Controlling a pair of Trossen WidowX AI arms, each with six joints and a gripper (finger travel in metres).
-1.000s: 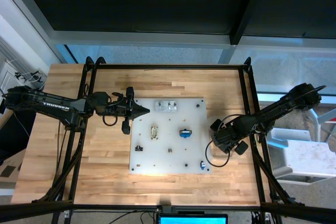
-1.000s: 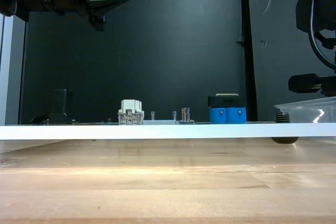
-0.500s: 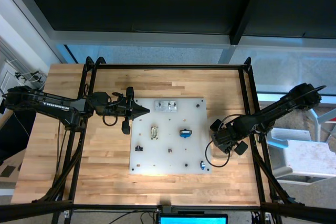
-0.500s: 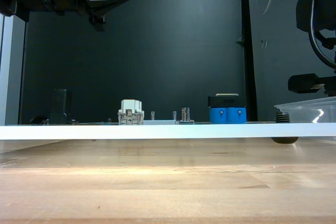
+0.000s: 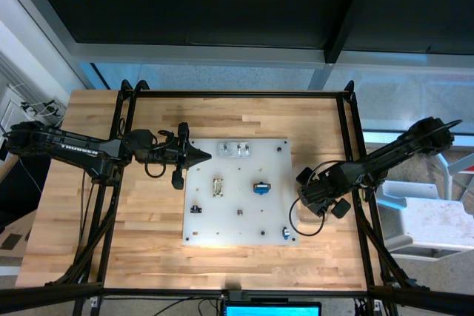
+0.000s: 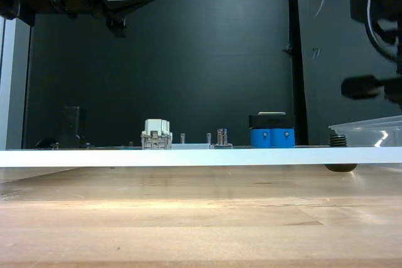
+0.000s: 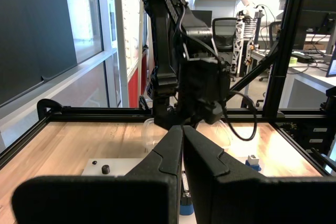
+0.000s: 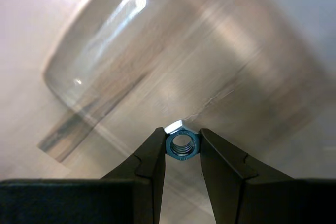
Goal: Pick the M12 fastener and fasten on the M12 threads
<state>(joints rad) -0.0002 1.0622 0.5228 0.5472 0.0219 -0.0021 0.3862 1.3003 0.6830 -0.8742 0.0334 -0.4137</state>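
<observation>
Nut (image 8: 182,145) clamped, right gripper (image 8: 182,134) has risen over the tray (image 6: 367,133); left gripper (image 5: 206,156), closed, overhangs the board (image 5: 222,220).

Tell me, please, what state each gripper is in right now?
Left gripper: shut, empty, raised over the board's left edge.
Right gripper: shut on the M12 nut, above the clear tray right of the board.

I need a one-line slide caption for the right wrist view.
Right gripper shut on the M12 nut, clear tray behind; left gripper shut over the board's left edge.
</observation>
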